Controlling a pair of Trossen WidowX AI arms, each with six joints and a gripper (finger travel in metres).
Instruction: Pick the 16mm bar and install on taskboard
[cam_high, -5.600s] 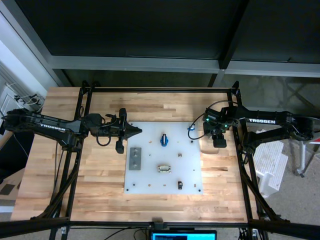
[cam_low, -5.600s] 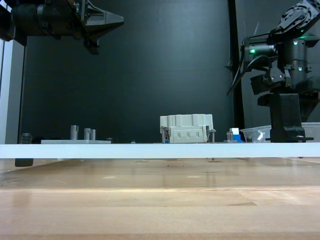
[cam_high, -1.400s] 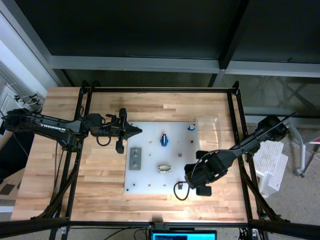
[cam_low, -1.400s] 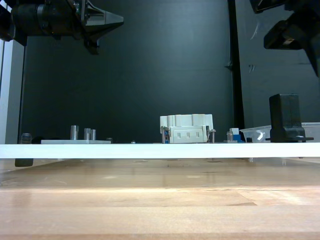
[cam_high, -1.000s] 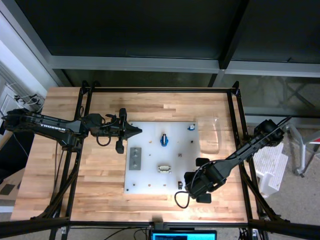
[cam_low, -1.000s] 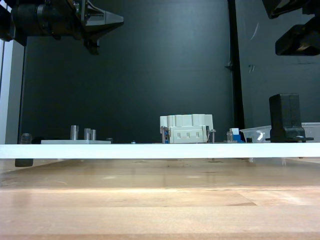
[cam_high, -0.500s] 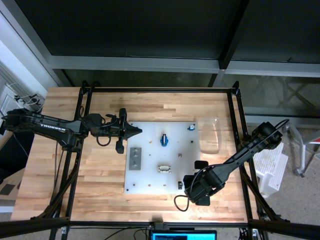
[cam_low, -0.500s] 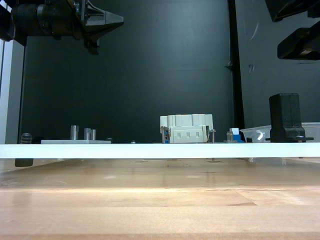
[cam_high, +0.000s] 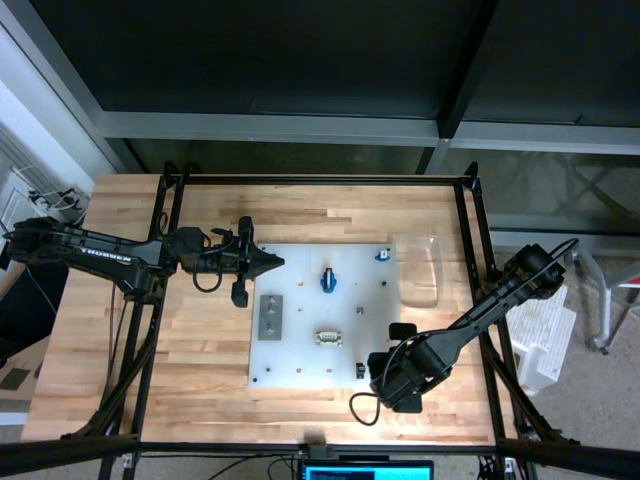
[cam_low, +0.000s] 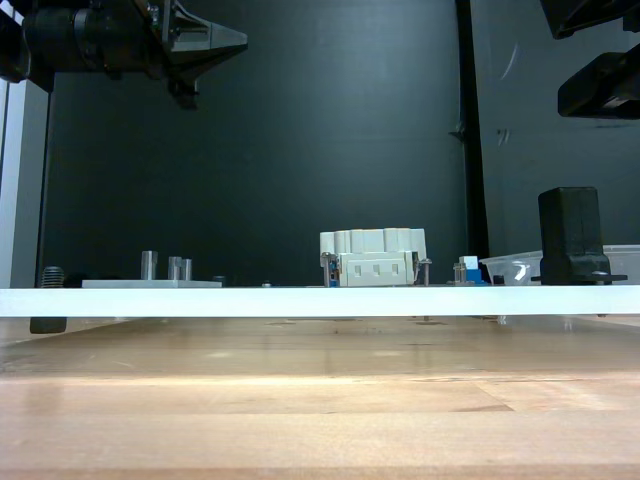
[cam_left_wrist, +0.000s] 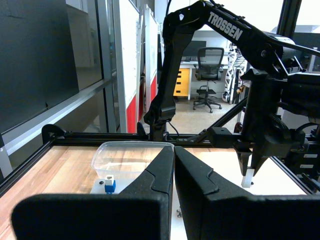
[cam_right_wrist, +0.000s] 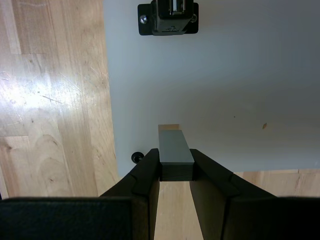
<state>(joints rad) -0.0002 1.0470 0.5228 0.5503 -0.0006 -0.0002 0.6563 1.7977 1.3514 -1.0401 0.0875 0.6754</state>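
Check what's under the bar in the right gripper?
Right gripper, over the taskboard at its near-right corner, holds the bar over a rectangular cutout; the bar covers most of it. Left gripper hangs over the far-left edge.

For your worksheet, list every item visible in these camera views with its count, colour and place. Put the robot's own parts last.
table: one, light wood, under everything.
taskboard: one, white, flat on the table's middle.
metal block: one, grey, on the taskboard's left part.
knob: one, blue, far middle of the taskboard.
multi-pin connector: one, beige, at the taskboard's centre.
socket: one, black, towards the taskboard's near right corner.
tray: one, clear, on the table beside the taskboard's far right edge.
bar: one, grey, clamped over the taskboard's near right corner.
left gripper: black, shut, raised over the taskboard's far left corner.
right gripper: black, shut on the bar.
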